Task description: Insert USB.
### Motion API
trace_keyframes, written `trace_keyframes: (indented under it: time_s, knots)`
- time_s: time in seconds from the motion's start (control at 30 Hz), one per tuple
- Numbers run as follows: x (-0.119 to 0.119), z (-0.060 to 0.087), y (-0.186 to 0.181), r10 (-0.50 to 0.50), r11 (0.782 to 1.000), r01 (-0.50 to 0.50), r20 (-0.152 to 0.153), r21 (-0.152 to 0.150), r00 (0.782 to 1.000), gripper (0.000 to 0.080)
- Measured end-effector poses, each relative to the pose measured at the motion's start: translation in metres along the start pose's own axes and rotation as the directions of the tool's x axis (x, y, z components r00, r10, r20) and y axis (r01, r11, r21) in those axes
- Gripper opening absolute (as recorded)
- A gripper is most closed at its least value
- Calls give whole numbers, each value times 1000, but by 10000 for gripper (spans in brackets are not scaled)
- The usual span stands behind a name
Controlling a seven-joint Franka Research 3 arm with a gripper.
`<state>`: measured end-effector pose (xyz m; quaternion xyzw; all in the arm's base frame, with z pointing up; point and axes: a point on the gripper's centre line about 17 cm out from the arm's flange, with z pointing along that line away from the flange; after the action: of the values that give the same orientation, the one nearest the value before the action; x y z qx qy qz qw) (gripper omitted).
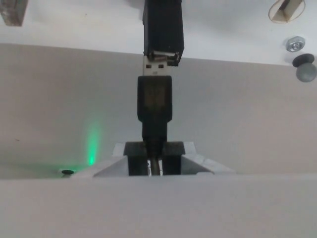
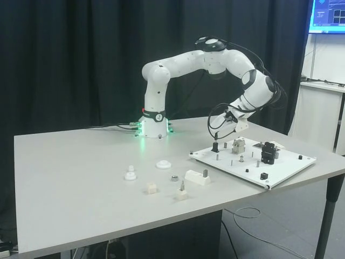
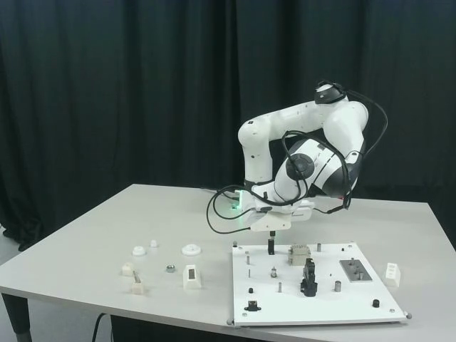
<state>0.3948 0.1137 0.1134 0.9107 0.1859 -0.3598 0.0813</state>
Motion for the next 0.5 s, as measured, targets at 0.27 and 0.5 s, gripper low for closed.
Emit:
trace_keyframes:
  time_s: [0.27,0.5]
  knots:
    - [1,-1,1,-1,1000,1,-4,-5,1000,58]
    - [2,-2,2,4,1000,-4,-8,-8,1000,58]
